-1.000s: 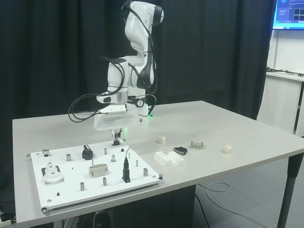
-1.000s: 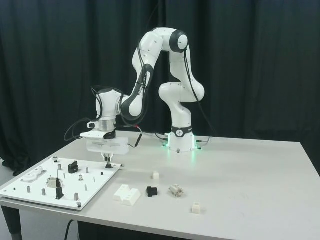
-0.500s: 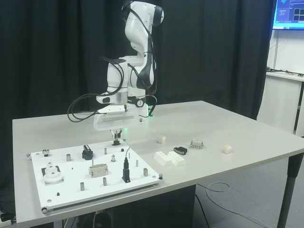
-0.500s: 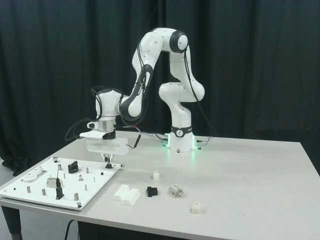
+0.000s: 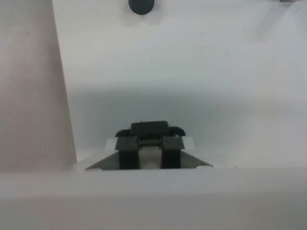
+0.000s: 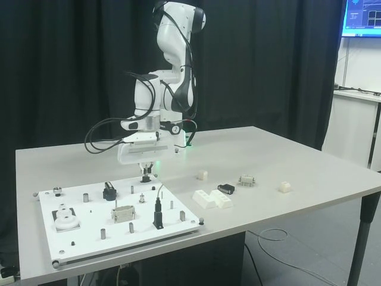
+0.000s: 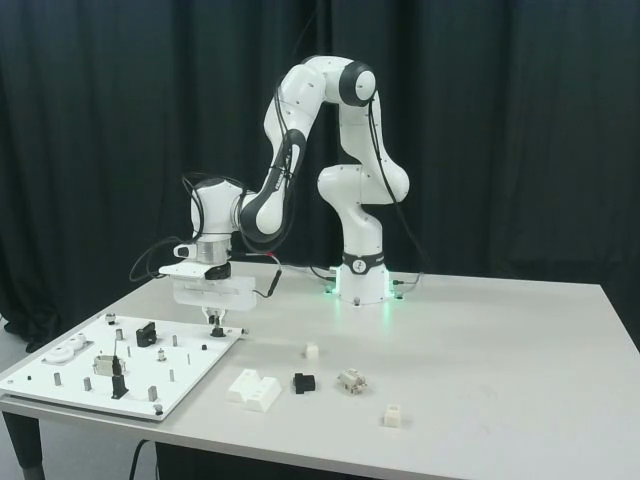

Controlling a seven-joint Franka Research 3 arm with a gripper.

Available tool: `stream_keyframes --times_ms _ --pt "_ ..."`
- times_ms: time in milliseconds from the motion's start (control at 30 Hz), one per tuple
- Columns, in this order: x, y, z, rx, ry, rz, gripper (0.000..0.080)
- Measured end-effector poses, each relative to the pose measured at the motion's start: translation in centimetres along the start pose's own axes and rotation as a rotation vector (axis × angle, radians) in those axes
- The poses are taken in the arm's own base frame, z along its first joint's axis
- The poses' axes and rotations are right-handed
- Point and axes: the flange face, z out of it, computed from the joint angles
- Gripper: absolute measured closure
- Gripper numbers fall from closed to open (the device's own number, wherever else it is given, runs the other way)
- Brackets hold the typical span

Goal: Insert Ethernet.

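Observation:
My gripper (image 6: 145, 174) hangs low over the far right corner of the white task board (image 6: 178, 229), close to its edge. In the second room view the gripper (image 7: 215, 322) sits at the same corner of the board (image 7: 190, 385). In the wrist view the two black fingers (image 5: 127, 149) stand close together with a small pale piece clamped between them, and the black end of the Ethernet plug (image 5: 149, 128) shows just past the tips. White board surface (image 5: 192, 72) lies beneath, with grey table (image 5: 29, 96) beside its edge. No socket is visible under the plug.
On the board stand a black upright connector with a wire (image 6: 158, 215), a grey housing (image 6: 122, 213), a black part (image 6: 109, 192), a white round piece (image 6: 64, 221) and several pegs. Right of the board lie white blocks (image 6: 212, 199), a small black part (image 6: 226, 189) and a grey connector (image 6: 246, 180).
The gripper has risen very slightly over the board's corner and keeps its hold on the plug. Nothing else has moved.

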Motion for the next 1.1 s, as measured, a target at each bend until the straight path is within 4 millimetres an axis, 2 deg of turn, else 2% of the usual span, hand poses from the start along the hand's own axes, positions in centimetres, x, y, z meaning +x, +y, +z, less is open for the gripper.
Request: stream_keyframes --times_ms 933,967,1100 --pt "-0.03 -0.01 0.18 -0.004 -0.008 -0.018 0.0704" --pt "-0.02 -0.01 0.14 -0.004 -0.009 -0.02 0.0508" --pt "0.11 -0.02 -0.28 0.001 -0.013 -0.025 0.0508"
